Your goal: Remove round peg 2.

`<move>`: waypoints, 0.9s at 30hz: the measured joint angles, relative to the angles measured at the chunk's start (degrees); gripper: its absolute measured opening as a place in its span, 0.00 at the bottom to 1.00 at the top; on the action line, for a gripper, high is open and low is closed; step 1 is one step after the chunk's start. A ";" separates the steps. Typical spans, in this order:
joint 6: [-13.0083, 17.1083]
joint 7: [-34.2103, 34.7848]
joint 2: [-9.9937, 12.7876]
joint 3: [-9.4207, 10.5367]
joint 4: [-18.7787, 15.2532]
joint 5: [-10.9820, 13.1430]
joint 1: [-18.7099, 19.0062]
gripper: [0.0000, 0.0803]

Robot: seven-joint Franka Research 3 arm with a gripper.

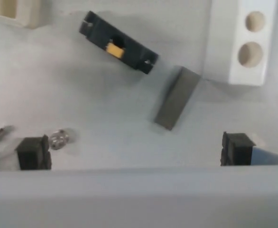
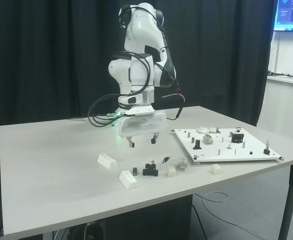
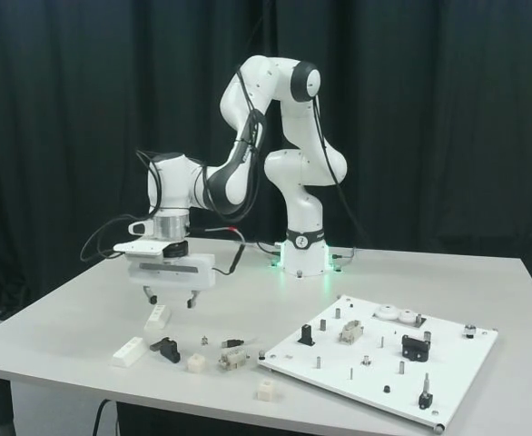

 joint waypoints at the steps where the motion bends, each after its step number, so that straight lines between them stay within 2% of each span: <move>1: -0.21 0.00 -0.04 0.02 0.01 0.06 0.24 1.00; 13: -2.68 3.59 -1.29 0.35 0.05 1.46 5.06 1.00; 27: -4.69 15.26 -1.63 2.70 0.05 2.56 13.88 1.00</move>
